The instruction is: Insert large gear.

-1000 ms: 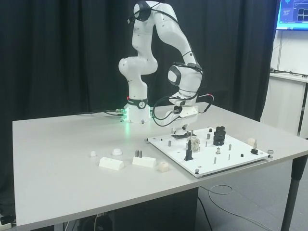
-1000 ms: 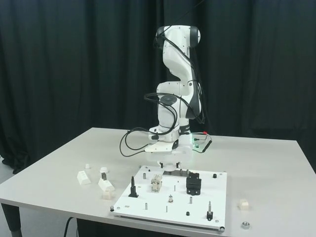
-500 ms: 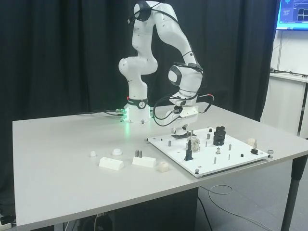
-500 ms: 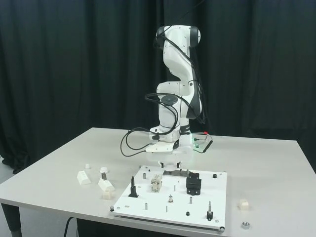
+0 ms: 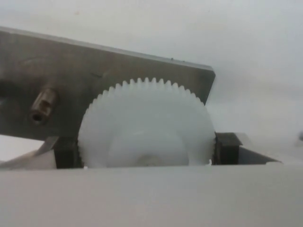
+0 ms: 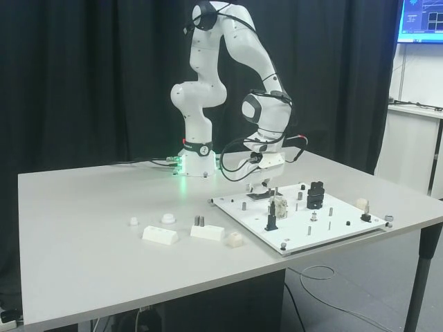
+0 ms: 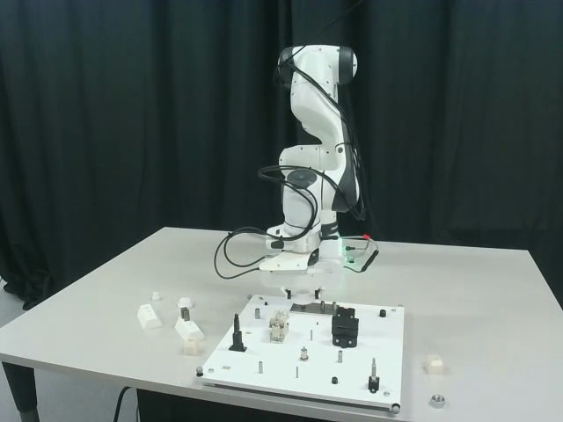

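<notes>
**Gear at the plate, not yet seated**

We see a peg (image 5: 43, 104) sticking out of the grey plate (image 5: 118, 71) on the board (image 6: 297, 225). Beside it hangs the gear (image 5: 147, 125), pinched at its rim between the black fingers (image 5: 226, 147) of our gripper (image 5: 147, 150). The risk, as we judge it, is misalignment: if bore and shaft are off, pushing down could jam or tilt the gear in the grip.
</notes>
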Available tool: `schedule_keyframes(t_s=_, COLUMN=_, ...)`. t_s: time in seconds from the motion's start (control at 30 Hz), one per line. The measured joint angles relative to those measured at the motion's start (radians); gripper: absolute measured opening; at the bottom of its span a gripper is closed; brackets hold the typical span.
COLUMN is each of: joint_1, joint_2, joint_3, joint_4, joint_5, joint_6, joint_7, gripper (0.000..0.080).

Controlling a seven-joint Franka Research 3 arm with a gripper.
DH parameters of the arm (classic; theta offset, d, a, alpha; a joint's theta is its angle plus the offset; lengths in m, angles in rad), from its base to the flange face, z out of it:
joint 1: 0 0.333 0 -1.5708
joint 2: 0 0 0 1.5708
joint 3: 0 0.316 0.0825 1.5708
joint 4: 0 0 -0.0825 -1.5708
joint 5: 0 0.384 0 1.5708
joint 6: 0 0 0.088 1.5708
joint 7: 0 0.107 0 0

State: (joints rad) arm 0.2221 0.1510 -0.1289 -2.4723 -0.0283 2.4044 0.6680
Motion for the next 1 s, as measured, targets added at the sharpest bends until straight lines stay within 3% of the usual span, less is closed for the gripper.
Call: schedule_keyframes(t_s=1.0, joint_1=0.000, joint_2=0.008, joint_3=0.003, joint_4=0.001, joint_5=0.000, joint_6=0.011, joint_7=-0.044, gripper=0.0597)
